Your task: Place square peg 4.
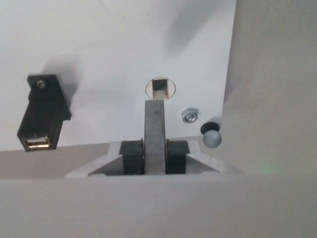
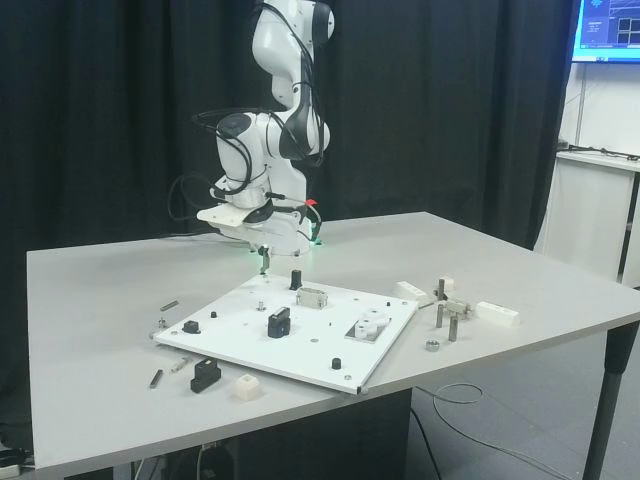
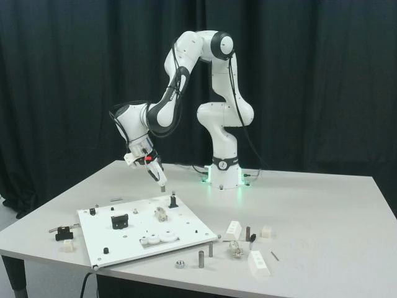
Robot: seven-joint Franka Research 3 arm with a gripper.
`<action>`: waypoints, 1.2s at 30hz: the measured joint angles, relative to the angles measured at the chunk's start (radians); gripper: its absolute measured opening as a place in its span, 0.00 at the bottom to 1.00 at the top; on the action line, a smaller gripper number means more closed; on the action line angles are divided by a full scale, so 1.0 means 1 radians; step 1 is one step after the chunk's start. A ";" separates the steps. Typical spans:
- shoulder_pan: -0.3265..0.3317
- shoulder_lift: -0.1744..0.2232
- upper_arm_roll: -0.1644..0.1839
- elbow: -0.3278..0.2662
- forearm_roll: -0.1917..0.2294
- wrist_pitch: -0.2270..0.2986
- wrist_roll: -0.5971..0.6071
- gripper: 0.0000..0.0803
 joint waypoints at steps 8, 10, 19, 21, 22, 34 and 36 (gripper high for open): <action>0.001 0.000 0.000 0.007 -0.009 0.001 0.006 0.12; 0.001 0.000 0.000 0.009 -0.010 0.001 0.006 0.12; 0.002 -0.002 0.000 0.017 -0.016 0.001 0.006 0.12; 0.004 -0.005 0.001 0.017 -0.016 0.001 0.006 0.12; 0.007 -0.008 0.001 0.017 -0.016 0.000 0.006 0.12; 0.100 -0.063 0.028 0.017 0.027 -0.009 0.078 0.12; 0.123 -0.073 0.040 0.017 0.033 -0.008 0.095 0.12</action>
